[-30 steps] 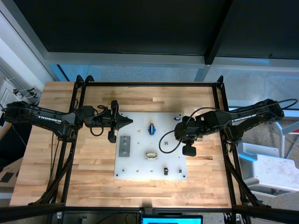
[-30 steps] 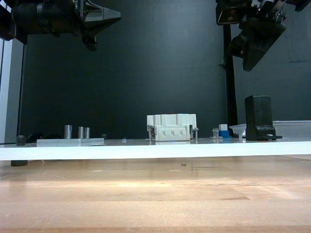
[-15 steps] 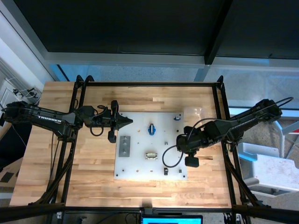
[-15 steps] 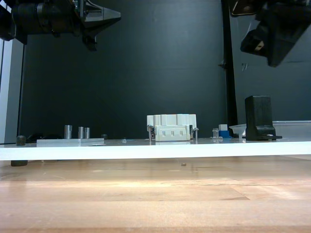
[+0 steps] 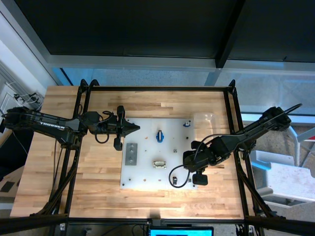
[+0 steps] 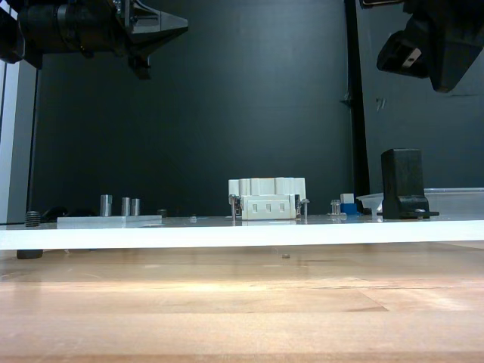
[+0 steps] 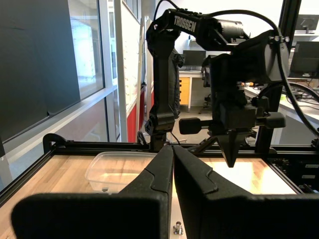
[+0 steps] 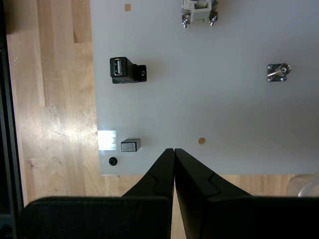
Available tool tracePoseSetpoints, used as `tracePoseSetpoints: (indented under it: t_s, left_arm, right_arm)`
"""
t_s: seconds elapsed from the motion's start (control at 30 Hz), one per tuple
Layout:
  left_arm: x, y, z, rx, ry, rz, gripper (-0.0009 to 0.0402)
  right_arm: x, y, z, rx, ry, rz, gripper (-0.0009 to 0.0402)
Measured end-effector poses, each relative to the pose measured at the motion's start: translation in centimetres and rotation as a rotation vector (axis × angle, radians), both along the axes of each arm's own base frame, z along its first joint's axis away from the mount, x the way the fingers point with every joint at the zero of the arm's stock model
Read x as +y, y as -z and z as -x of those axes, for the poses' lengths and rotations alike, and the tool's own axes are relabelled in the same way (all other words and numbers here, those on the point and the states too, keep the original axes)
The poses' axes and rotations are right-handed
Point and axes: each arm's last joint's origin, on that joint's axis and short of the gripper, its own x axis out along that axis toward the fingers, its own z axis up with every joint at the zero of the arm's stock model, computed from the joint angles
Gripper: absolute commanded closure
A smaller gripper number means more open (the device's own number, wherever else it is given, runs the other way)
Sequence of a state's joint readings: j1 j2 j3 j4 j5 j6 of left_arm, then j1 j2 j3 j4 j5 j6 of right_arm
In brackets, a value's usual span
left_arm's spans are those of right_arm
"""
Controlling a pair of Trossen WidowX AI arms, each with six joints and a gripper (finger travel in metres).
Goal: Pick the 16mm bar from the taskboard and place it in the container
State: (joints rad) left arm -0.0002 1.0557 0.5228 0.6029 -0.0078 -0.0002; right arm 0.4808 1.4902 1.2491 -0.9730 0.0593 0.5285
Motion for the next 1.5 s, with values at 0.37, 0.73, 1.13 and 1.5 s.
tracePoseSetpoints:
  t_s: [0.37,0.73,1.13,1.5]
  left_arm:
    - [0.0,0.0,0.0,0.000,0.000,0.000,0.0393]
    - [0.0,0.0,0.0,0.000,0.000,0.000,0.0393]
    - [0.0,0.0,0.0,0.000,0.000,0.000,0.0393]
    - [0.0,0.0,0.0,0.000,0.000,0.000,0.0393]
  right_arm:
    - [2.9,0.6,-0.9,0.052,-0.011,0.007,0.0393]
    - [5.1,1.7,-0.5,0.088,-0.012,0.026,0.0392]
    - [5.9,2.7,-0.7,0.088,-0.006,0.066,0.0276]
    - [5.8,3.3,-0.7,0.086,-0.006,0.069,0.0170]
